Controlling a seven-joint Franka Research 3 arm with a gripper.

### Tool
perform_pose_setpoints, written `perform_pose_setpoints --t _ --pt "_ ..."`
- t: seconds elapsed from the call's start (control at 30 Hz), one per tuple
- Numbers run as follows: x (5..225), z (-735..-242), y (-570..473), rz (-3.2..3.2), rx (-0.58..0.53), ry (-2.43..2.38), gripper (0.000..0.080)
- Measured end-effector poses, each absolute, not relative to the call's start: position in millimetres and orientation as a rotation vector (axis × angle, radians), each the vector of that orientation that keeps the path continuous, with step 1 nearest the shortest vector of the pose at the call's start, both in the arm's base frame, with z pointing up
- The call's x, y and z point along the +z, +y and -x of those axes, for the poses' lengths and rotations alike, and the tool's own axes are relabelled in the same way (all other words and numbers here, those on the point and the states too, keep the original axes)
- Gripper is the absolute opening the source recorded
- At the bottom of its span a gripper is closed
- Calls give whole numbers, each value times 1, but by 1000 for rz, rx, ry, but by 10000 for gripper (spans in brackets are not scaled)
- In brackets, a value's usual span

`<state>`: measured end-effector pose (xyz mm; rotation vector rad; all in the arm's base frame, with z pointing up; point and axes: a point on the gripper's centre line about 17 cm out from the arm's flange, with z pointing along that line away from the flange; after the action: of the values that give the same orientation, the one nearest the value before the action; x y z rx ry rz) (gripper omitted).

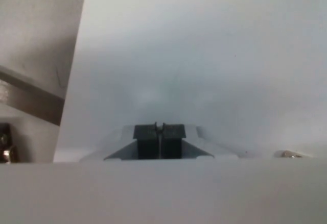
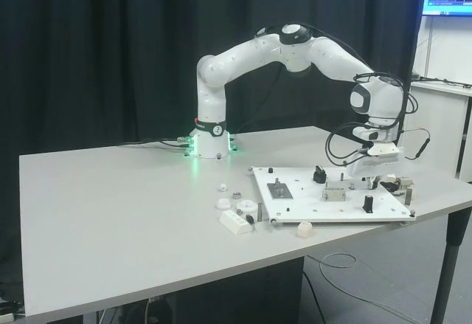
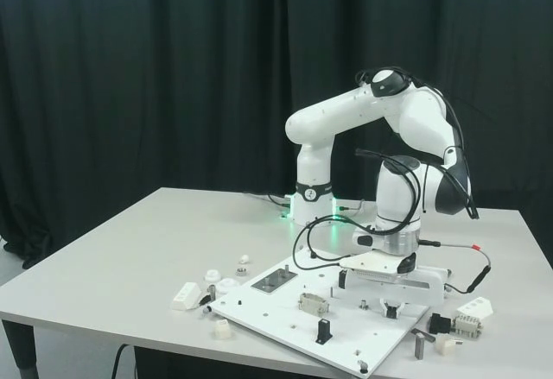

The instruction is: Remove round peg 1.

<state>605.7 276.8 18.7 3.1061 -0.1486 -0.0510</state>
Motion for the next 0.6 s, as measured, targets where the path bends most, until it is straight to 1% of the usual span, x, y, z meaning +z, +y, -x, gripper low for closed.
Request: perform_pose_setpoints --t 0.6 --pt "20 -607 277 -3119 -47 -161 17"
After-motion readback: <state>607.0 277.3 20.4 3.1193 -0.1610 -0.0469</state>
